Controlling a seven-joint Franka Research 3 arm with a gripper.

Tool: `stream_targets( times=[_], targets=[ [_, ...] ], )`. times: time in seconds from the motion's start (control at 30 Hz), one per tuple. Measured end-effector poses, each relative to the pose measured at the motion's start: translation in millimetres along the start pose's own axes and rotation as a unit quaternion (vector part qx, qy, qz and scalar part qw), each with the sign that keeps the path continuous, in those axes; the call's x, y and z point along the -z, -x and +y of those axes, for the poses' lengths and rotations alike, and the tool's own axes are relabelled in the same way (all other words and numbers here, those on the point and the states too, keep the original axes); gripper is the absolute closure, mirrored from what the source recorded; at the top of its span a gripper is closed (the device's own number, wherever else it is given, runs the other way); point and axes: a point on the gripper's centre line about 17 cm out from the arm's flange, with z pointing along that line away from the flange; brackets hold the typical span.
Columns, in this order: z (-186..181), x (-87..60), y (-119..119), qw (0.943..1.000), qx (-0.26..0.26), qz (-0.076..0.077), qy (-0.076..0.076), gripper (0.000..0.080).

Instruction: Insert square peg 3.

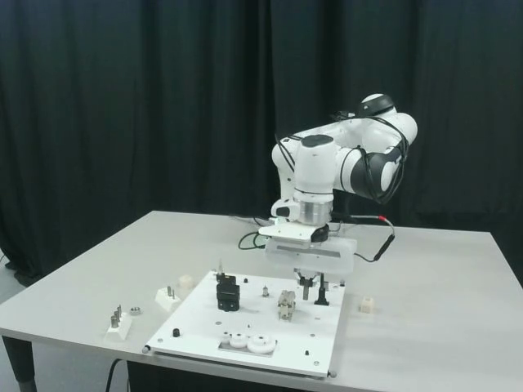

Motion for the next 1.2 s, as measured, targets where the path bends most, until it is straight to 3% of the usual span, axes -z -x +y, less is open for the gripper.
stream_targets(
  times=[0.47, 1.2],
  targets=[
    [-13.1, -13.6, -1.5, 0.9999, -0.009, 0.003, -0.012, 0.0690],
    [-19.2, -34.0, 10.6, 0.9998, -0.010, 0.014, -0.007, 0.0690]
  ],
)
